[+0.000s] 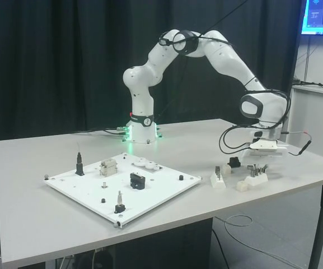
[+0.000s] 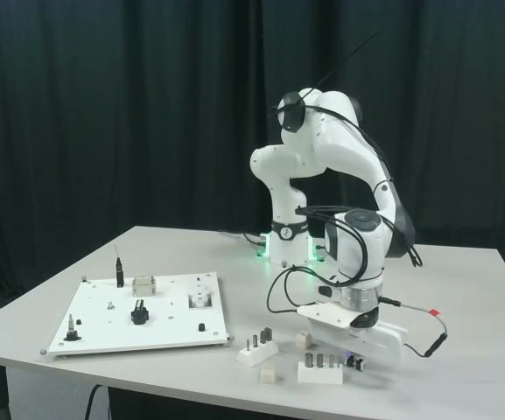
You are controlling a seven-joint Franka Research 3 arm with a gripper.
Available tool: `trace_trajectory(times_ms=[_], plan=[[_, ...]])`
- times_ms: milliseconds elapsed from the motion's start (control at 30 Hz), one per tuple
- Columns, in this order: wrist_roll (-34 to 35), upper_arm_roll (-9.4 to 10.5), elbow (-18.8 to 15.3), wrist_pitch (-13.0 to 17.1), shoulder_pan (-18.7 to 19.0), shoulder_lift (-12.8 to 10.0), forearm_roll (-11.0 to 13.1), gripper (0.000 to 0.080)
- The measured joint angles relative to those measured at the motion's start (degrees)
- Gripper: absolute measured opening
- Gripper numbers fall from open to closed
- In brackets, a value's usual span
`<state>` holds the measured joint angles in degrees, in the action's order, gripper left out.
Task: Pick BNC.
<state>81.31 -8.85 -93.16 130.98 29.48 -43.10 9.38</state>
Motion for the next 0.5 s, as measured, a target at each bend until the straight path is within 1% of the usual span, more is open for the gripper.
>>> trace_trajectory(times_ms=[200, 500], plan=[[-1.31, 0.0, 0.25, -0.8, 0.0, 0.89, 0.0, 0.0124], [-2.39, -0.14, 0.58, -2.83, 0.0, 3.29, 0.0, 0.0124]])
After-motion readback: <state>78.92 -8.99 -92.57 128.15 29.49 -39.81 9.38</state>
